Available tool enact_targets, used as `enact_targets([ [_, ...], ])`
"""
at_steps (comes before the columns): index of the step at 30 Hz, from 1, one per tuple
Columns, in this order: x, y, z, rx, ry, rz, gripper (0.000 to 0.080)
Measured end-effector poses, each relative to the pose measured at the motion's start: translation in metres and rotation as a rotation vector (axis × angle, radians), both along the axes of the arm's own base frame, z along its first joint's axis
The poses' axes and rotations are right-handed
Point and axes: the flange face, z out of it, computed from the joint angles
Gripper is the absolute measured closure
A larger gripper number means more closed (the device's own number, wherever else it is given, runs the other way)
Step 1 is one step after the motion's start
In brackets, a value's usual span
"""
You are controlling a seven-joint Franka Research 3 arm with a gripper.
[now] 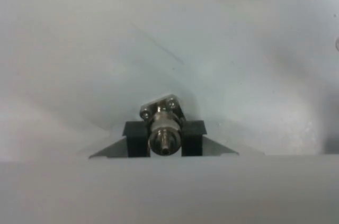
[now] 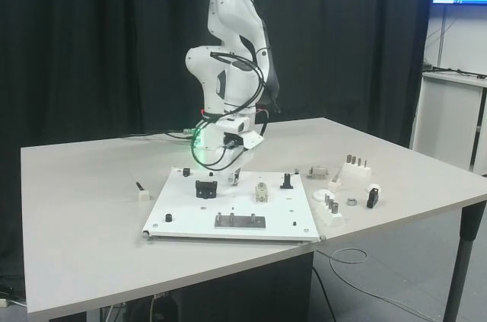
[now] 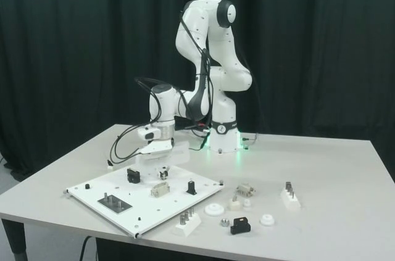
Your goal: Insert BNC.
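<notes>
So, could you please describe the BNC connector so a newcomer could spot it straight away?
Start at the white board lying flat on the grey table. The white arm's end effector hangs over its far side, and the BNC connector sits between the black fingers. It is the only metal barrel held off the board.

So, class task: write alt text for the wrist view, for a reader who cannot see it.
A metal BNC connector sits between two black fingertips of the pincer, its round end facing the camera. Behind it lies a plain white board.
</notes>
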Motion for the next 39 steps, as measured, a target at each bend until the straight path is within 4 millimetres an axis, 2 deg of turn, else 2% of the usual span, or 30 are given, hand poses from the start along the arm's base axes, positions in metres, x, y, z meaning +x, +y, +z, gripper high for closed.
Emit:
enact_targets([
  [39, 0.0001, 0.0014, -0.0005, -0.009, -0.022, -0.443, 0.0678],
])
